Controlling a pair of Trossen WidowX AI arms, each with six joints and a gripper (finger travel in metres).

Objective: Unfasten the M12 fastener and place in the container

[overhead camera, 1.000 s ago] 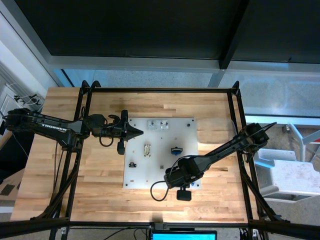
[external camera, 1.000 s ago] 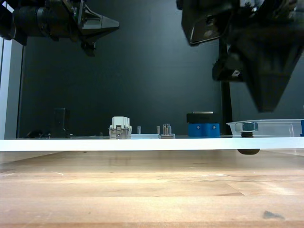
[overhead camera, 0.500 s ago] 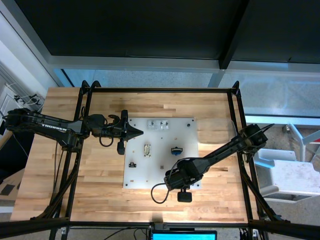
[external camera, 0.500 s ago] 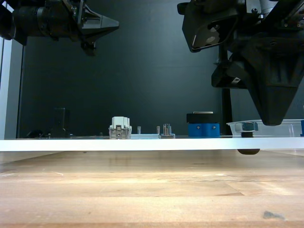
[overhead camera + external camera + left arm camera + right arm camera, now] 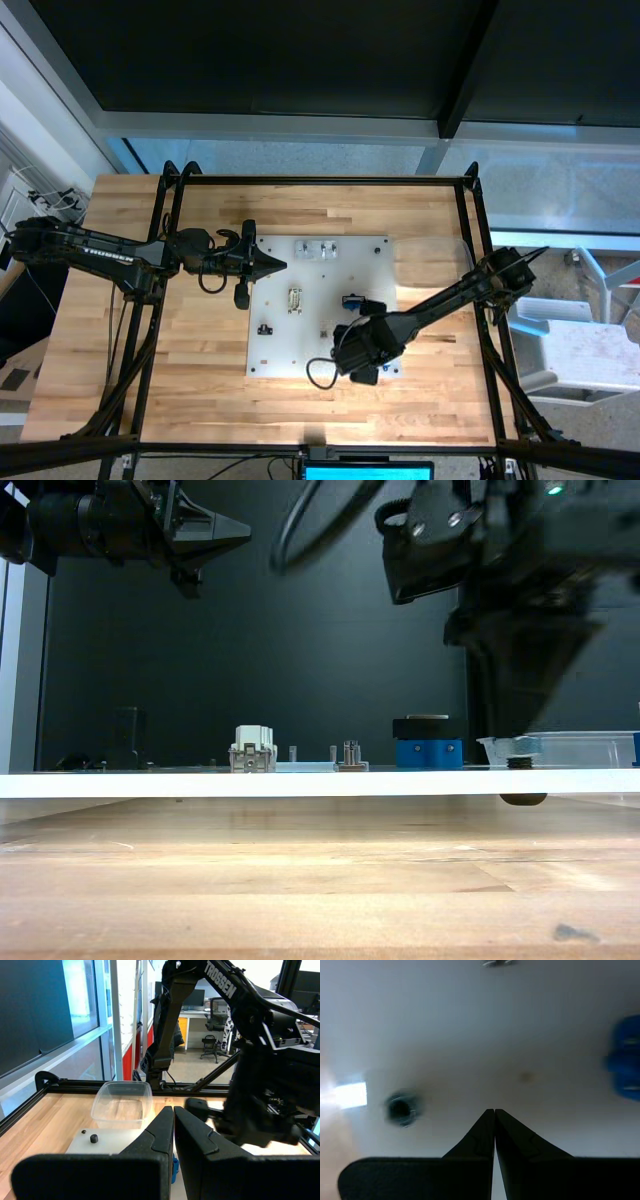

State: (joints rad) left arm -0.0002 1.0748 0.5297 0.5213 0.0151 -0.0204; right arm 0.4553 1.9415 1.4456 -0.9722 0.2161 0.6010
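Dropping and sliding toward 9 o'clock over the last half second, the right hand (image 5: 515,730) is now hanging, smeared with motion, right over the short black stud (image 5: 520,764). Before, it was standing off toward 3 o'clock of that stud. Its fingers (image 5: 475,1140) are pressing together tip to tip, clenched on nothing.

The M12 fastener (image 5: 402,1109) is sitting just beside those tips and apart from them, a blurred silver ring with a dark core on the white board (image 5: 285,350). It is looking as though it is on its stud. From table level, though, the hand's tip is covering the stud's top and only the ribs are showing. Seen from above, this spot is lying at about 5 o'clock on the board.

A blue block (image 5: 428,752) is standing near, toward 12 o'clock of the hand. The container (image 5: 102,1110) is sitting past the board's 2 o'clock corner, just beyond a small black post (image 5: 93,1138) and well apart from the fastener. The board is lying on the wooden tabletop (image 5: 200,380).

The left hand (image 5: 272,265) is hovering high at the board's 10 o'clock edge, its fingers closed together and gripping nothing.
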